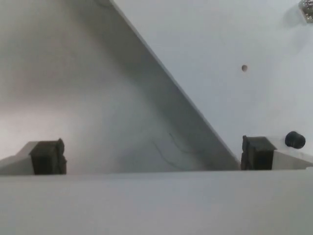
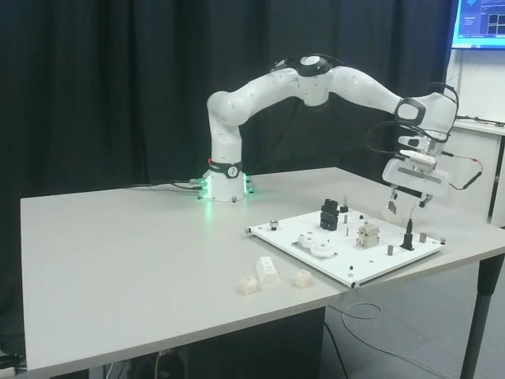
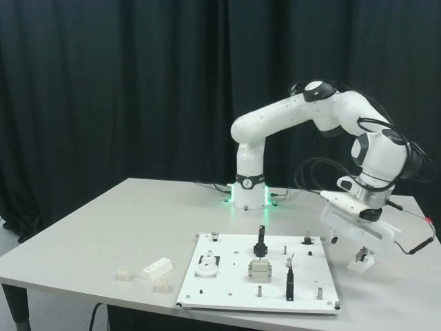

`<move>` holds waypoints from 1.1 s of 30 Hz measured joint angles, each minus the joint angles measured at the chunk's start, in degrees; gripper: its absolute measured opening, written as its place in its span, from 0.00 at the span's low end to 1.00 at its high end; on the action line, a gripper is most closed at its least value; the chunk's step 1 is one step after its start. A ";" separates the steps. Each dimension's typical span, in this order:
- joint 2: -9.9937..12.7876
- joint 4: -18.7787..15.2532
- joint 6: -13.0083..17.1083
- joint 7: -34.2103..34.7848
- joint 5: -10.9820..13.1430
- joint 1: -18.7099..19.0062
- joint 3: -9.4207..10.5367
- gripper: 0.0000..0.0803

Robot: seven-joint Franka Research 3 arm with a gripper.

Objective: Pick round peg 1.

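Honestly can't pick out round peg 1 among the small pegs.
Two-fingered pincer (image 1: 152,157) hangs spread wide, holding nothing, over the edge of the flat white assembly board (image 1: 234,54); a black knob (image 1: 295,140) sits beside one fingertip.

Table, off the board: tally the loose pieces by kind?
Small cube-like blocks: 2, one nearest the table's front edge, one closer to the white board
Long block: 1
Total: 3, all white, lying on the grey table beside the board.

Grey table (image 2: 118,245) (white board (image 2: 379,264), three blocks (image 2: 268,270))
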 joint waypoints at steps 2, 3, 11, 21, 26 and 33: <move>0.63 -1.76 0.86 -1.42 0.63 0.61 -0.01 1.00; 0.97 -2.62 1.27 -2.17 1.02 0.87 -0.03 1.00; 3.69 -8.51 4.14 -9.48 5.15 2.44 -0.11 1.00; 5.95 -13.96 7.26 -16.28 9.38 4.87 -0.14 1.00; 6.18 -16.18 9.00 -17.72 11.08 6.77 -0.15 1.00; 6.19 -19.07 11.90 -17.76 12.86 10.03 -0.14 1.00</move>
